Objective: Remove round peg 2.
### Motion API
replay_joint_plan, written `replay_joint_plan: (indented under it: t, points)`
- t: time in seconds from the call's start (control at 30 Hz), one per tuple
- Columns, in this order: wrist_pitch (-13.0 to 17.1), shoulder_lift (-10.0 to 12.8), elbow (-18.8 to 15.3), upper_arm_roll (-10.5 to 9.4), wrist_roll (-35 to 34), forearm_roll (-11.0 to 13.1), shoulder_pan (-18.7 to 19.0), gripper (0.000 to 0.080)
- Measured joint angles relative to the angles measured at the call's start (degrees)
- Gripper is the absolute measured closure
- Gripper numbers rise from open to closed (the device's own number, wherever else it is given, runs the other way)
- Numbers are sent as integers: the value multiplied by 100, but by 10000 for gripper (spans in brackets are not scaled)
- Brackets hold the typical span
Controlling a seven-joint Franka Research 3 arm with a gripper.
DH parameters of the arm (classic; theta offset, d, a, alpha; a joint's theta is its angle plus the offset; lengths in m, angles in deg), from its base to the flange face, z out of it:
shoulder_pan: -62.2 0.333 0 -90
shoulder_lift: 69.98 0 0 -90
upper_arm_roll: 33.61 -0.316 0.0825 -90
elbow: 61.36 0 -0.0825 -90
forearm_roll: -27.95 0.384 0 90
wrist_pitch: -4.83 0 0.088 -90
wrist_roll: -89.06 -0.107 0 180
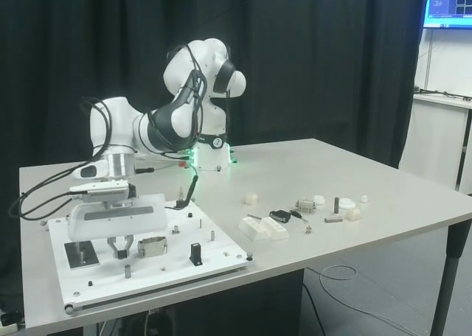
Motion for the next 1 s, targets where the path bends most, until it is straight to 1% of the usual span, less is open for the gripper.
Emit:
replay_joint_plan:
  t: [0.37, 0.67, 0.9, 0.93, 1.0]
  points:
    - [-518, -203, 7, 197, -1, -21, 15, 801]
    - [-857, -342, 13, 354, -97, -122, 88, 801]
    - [-1077, -404, 26, 586, -446, -175, 260, 801]
    - [-1107, -412, 26, 624, -495, -192, 290, 365]
    - [-1184, -429, 29, 710, -588, -232, 356, 365]
